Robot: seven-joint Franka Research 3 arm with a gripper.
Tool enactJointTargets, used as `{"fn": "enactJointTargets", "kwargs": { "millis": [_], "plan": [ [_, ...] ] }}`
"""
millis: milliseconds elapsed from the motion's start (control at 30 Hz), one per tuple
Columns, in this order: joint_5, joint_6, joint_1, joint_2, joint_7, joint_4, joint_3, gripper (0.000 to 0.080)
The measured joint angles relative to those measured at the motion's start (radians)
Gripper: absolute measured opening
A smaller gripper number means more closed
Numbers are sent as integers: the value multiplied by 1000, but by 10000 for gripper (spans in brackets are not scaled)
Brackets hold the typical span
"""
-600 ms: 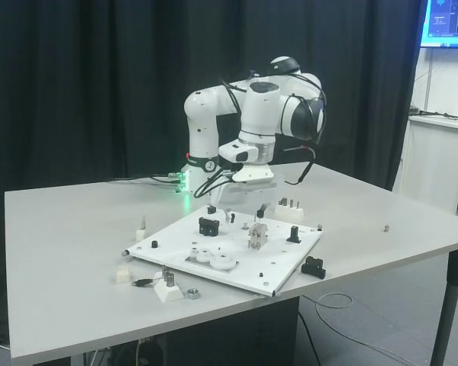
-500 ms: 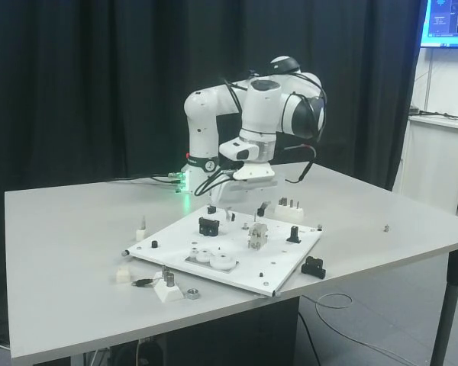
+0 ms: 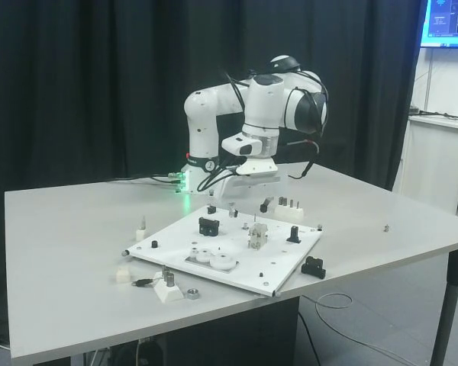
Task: Pick square peg 1.
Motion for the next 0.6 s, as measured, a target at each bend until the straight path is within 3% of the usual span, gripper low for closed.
{"fn": "enactJointTargets", "kwargs": {
  "millis": [600],
  "plan": [
    [1, 8, -11, -6, -1, 42, -16, 800]
  ]
}}
